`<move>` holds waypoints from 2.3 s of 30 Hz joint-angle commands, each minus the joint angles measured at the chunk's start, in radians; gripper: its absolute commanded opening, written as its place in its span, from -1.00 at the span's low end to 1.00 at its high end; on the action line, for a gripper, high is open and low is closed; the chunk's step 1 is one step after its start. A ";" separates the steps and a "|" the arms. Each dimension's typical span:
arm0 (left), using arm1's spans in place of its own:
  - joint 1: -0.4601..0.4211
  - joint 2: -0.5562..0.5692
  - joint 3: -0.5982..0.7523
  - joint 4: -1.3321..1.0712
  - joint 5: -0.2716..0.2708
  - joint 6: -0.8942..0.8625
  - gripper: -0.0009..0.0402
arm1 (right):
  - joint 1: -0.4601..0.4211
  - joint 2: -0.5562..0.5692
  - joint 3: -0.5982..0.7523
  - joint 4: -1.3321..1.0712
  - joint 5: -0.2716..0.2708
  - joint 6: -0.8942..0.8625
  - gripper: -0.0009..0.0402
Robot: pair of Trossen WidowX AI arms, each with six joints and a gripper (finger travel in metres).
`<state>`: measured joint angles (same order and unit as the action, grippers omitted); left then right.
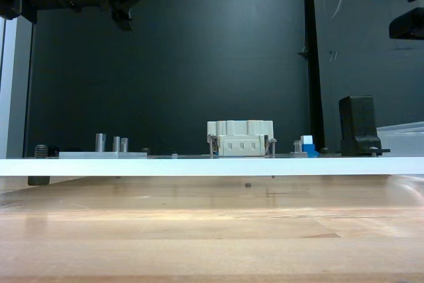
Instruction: Pick the 16mm bar and place in it's hole on the taskboard
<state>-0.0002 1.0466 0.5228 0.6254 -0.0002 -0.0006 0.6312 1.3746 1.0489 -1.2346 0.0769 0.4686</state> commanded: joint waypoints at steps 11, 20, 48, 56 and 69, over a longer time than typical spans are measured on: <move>0.000 0.000 0.000 0.000 0.000 0.000 -0.96 | 0.036 0.055 -0.003 0.072 -0.019 0.049 0.17; 0.000 0.000 0.000 0.000 0.000 0.000 -0.96 | 0.050 0.088 -0.028 0.129 -0.023 0.066 0.17; 0.000 0.000 0.000 0.000 0.000 0.000 -0.96 | 0.054 0.090 -0.206 0.365 -0.052 0.112 0.14; 0.000 0.000 0.000 0.000 0.000 0.000 -0.96 | 0.054 0.090 -0.210 0.378 -0.052 0.127 -0.18; 0.000 0.000 0.000 0.000 0.000 0.000 -0.96 | 0.051 0.090 -0.211 0.381 -0.071 0.129 -0.89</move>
<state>-0.0002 1.0470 0.5224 0.6254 -0.0002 -0.0006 0.6827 1.4651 0.8379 -0.8536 0.0059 0.5964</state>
